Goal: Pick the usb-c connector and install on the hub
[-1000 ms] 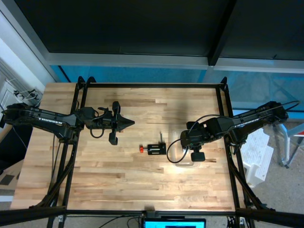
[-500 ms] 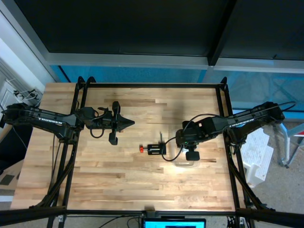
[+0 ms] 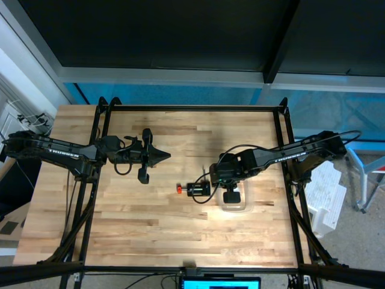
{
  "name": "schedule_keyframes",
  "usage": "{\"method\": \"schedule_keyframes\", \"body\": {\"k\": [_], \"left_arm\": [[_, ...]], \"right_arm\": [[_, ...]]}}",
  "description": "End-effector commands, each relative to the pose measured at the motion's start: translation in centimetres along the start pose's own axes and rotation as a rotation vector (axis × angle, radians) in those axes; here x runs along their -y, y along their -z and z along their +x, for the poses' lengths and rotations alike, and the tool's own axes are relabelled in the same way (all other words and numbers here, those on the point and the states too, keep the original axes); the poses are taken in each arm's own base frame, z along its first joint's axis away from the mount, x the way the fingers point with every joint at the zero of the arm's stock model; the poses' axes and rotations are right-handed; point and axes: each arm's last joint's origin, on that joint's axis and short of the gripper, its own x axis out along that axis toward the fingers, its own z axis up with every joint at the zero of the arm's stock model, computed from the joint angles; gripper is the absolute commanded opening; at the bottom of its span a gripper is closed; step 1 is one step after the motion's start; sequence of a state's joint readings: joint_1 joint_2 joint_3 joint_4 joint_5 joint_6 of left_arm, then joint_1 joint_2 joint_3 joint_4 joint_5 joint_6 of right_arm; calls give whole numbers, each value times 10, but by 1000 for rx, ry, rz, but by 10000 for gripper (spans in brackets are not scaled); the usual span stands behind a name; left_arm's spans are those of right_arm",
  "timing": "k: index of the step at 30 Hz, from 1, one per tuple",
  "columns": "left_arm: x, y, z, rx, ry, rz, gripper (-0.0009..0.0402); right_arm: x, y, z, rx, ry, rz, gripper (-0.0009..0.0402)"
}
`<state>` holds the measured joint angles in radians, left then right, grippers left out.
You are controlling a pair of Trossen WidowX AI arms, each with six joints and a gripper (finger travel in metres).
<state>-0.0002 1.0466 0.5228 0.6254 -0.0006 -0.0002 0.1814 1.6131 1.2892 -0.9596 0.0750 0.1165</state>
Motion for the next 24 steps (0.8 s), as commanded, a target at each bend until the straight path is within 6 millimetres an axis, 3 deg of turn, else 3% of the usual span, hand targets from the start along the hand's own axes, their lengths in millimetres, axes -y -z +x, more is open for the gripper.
{"method": "schedule_keyframes", "body": {"k": [1, 24], "left_arm": [[0, 0, 0, 0, 0, 0, 0], [0, 0, 0, 0, 0, 0, 0]], "right_arm": [[-1, -7, 2, 1, 0, -10, 0], [-1, -40, 17, 4, 7, -11, 0]]}}
